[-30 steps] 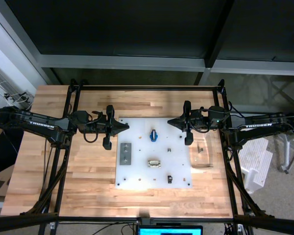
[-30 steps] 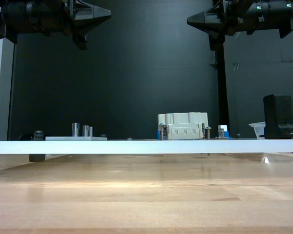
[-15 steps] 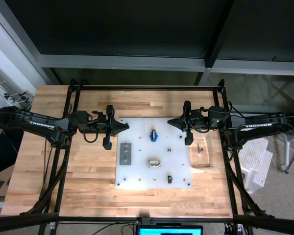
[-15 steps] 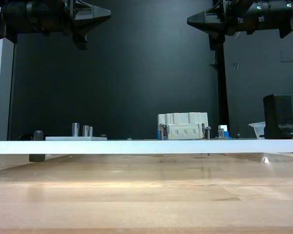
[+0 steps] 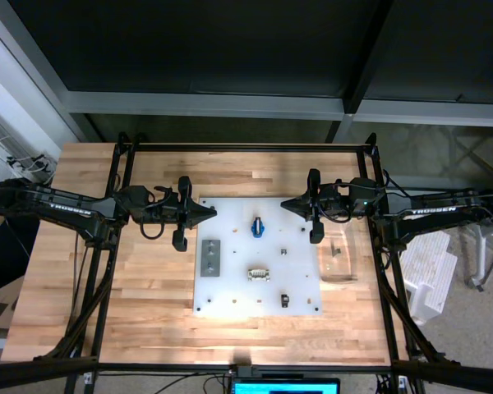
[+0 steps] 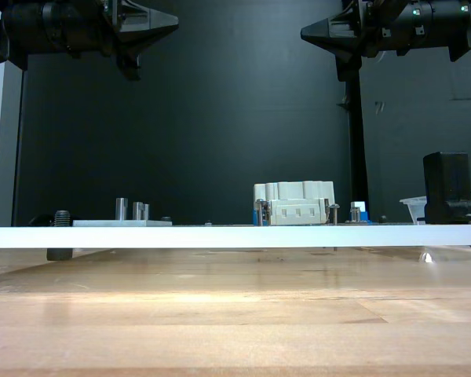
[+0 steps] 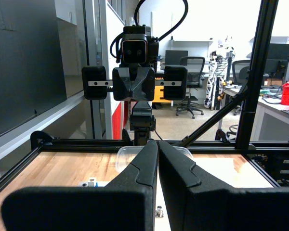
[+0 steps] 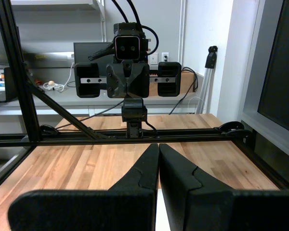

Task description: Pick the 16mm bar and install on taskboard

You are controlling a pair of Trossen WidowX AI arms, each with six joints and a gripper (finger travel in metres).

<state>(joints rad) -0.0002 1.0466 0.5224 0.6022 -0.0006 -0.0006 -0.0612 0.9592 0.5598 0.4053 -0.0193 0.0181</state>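
High cam: down from near edge, whole worktop [image 5: 148, 287]. Low cam: level, close to board [image 6: 220, 236]. I note wrist cams, along left gripper [image 7: 157, 142] and right gripper [image 8: 159, 145], face each other.

Watching from the side, I see no change over the last second. The left gripper [image 5: 210, 211] and right gripper [image 5: 285, 204] hang exactly where they were, high over the taskboard's [image 5: 230, 283] far edge, both closed as before.

A lab: office chair [image 7: 195, 72], monitor [image 8: 89, 51], frame-ringed wooden table [image 5: 148, 287].
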